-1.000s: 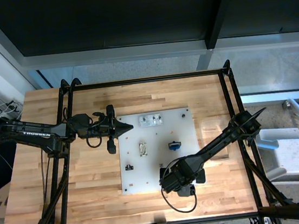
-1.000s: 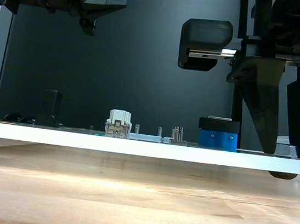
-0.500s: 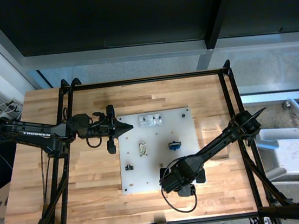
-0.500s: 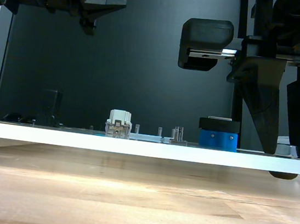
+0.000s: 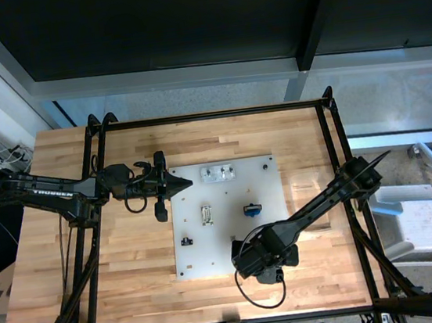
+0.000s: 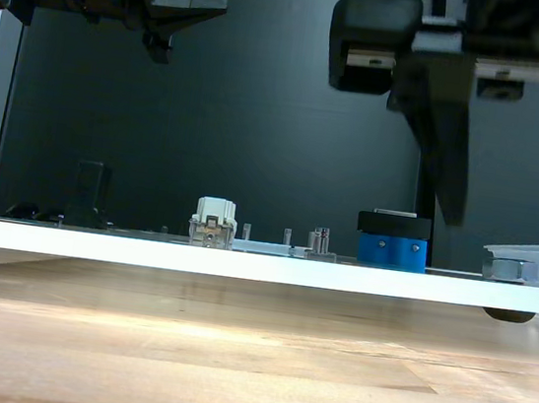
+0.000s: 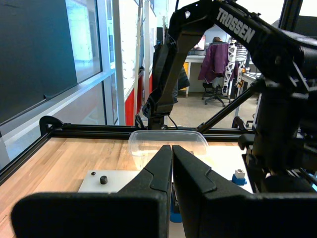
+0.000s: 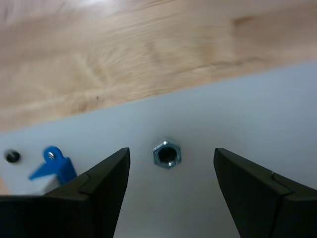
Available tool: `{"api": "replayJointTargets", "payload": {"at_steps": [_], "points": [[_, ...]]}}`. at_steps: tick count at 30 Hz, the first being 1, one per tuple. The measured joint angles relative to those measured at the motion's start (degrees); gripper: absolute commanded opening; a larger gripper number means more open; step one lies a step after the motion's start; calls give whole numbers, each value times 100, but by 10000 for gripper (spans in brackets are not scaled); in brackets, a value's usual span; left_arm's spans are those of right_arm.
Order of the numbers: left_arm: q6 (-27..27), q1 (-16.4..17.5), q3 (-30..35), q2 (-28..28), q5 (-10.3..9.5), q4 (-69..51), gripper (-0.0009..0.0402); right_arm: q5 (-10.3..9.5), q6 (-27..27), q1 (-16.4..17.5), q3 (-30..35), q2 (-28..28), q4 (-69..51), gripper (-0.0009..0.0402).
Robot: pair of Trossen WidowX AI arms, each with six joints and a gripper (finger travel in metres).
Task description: Unfasten the M12 fastener and place in the container
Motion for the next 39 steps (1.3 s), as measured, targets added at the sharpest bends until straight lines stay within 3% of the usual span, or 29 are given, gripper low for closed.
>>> {"api": "replayJointTargets", "payload": {"at_steps": [2,4,8,12,14,19,31,39], "points": [[-2,0,-2,0,2,0,0,0,1139,-2,0,-116,7,239],[0,0,0,-2,2,2,0,0,2675,0,0,-219,7,221],[-2,0,0,0,0,2,0,-57,5512,39,-15,-380,37,157],[0,0,0,-2,0,2,0,-76,6839,151,-44,-422,76,60],[-2,0,0,0,2,2,0,-175,7132,188,-46,-426,133,2],[-2,0,-2,0,0,2,0,-415,7383,199,-144,-428,227,3],[-2,0,0,-2,2,0,0,-339,7777,160,-962,-426,1104,0],[0,0,-2,0,2,2,0,-299,7825,94,-1023,-391,1150,0]]}}
